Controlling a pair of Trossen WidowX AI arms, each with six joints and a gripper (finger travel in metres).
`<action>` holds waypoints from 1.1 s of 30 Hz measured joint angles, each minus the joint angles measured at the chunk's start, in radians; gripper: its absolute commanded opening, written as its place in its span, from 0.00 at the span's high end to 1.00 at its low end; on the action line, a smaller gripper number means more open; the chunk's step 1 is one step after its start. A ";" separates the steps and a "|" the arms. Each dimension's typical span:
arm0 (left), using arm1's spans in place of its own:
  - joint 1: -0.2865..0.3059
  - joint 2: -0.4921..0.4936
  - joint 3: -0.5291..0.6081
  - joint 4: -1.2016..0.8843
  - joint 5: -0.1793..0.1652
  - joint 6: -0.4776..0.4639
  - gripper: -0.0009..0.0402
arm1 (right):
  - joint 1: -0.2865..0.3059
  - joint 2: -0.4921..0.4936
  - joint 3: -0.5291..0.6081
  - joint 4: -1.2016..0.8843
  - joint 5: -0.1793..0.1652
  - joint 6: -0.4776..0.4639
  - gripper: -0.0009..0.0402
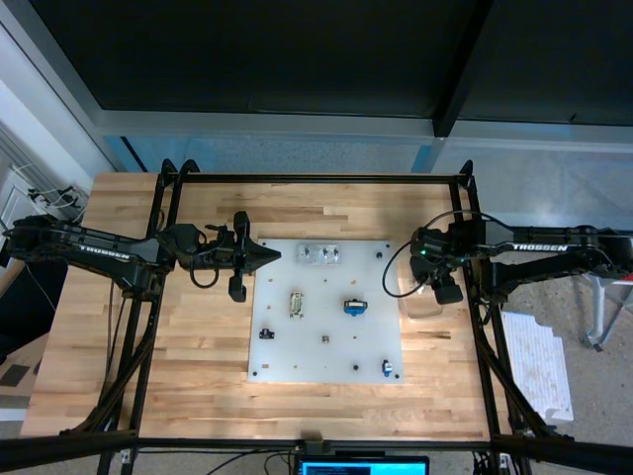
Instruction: Pick the RJ45 connector and install on taskboard
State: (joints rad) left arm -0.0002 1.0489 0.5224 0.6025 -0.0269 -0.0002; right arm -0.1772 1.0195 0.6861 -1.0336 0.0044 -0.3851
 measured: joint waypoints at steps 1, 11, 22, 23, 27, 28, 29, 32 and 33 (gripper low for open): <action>0.000 0.000 0.000 0.000 0.000 0.000 0.98 | 0.000 0.002 -0.005 0.008 0.000 -0.003 0.50; 0.000 0.000 0.000 0.000 0.000 0.000 0.98 | 0.001 0.034 -0.017 0.032 0.000 -0.003 0.55; 0.000 0.000 0.000 0.000 0.000 0.000 0.98 | 0.005 0.051 0.000 0.011 -0.008 0.028 0.64; 0.000 0.000 0.000 0.000 0.000 0.000 0.98 | 0.006 0.051 0.002 0.006 -0.008 0.034 0.65; 0.000 0.000 0.000 0.000 0.000 0.000 0.98 | 0.009 0.051 0.005 0.003 -0.007 0.038 0.70; 0.000 0.000 0.000 0.000 0.000 0.000 0.98 | 0.010 0.051 0.005 0.003 -0.007 0.039 0.71; 0.000 0.000 0.000 0.000 0.000 0.000 0.98 | 0.012 0.051 0.005 0.003 -0.007 0.039 0.73; 0.000 0.000 0.000 0.000 0.000 0.000 0.98 | 0.016 0.051 0.005 0.003 -0.008 0.039 0.77; 0.000 0.000 0.000 0.000 0.000 0.000 0.98 | 0.016 0.051 0.005 0.003 -0.008 0.039 0.79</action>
State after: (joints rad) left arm -0.0002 1.0489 0.5224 0.6025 -0.0273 -0.0002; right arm -0.1608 1.0702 0.6914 -1.0306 -0.0032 -0.3466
